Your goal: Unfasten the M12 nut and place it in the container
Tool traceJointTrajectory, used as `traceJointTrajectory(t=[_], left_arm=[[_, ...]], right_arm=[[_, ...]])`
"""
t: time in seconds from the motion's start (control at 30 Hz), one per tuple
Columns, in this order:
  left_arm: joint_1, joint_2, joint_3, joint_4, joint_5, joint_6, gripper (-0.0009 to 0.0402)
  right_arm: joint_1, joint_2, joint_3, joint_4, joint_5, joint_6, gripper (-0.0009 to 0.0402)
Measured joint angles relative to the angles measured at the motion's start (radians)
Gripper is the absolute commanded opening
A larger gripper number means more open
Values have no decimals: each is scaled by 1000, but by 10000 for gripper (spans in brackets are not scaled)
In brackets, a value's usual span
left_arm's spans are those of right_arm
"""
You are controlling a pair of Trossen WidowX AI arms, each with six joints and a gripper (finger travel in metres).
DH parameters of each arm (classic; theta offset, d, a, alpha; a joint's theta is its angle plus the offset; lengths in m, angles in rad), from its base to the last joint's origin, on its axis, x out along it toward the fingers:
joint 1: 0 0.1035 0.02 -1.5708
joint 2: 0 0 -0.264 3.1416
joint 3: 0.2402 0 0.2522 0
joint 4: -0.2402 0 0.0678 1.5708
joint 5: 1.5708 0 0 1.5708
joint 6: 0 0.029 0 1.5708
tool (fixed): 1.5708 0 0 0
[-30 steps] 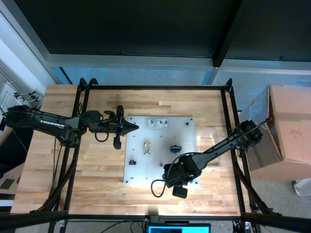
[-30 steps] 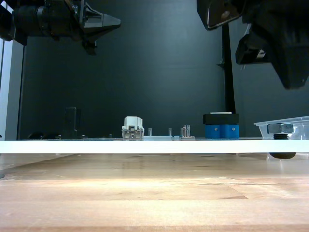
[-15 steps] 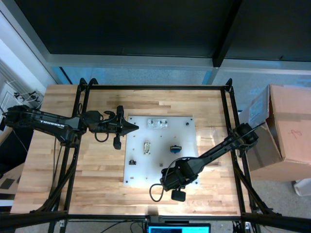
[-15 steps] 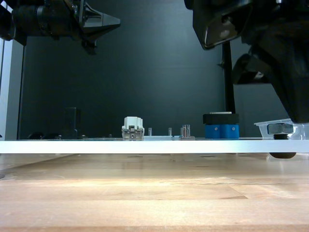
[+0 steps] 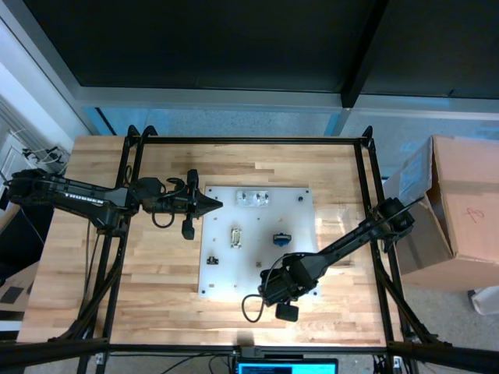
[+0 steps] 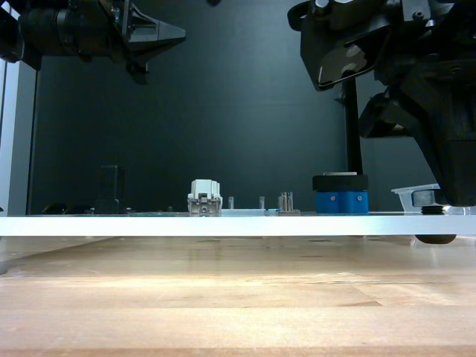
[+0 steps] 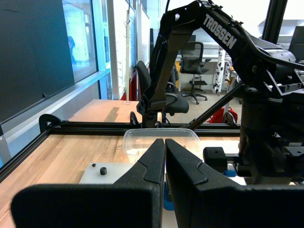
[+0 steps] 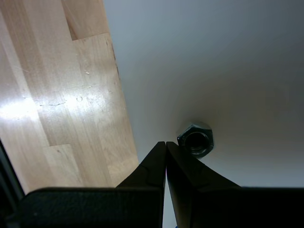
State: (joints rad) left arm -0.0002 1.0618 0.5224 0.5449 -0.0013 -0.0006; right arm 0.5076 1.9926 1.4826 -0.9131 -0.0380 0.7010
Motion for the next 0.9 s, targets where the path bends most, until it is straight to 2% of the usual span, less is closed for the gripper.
traceJointTrajectory(t=[0.6,0.63,0.67,0.73,0.77,0.8,0.83,0.9], left_arm=[[0,0,0,0,0,0,0],[0,0,0,0,0,0,0],[0,0,0,0,0,0,0],[0,0,0,0,0,0,0],[0,0,0,0,0,0,0],[0,0,0,0,0,0,0],[0,0,0,0,0,0,0],[0,0,0,0,0,0,0]], right_arm=[[-1,-4,-2,-31,20,-3,0],[-2,-6,-2,-35,35,-15,0],[-2,-10,-2,-55,85,-13,0],[2,-23,7,-135,263,29,0],[0,-31,14,-167,316,37,0],[-2,-39,21,-187,349,39,0],[-3,-47,26,-201,359,39,0],[2,-54,27,-206,341,46,0]])
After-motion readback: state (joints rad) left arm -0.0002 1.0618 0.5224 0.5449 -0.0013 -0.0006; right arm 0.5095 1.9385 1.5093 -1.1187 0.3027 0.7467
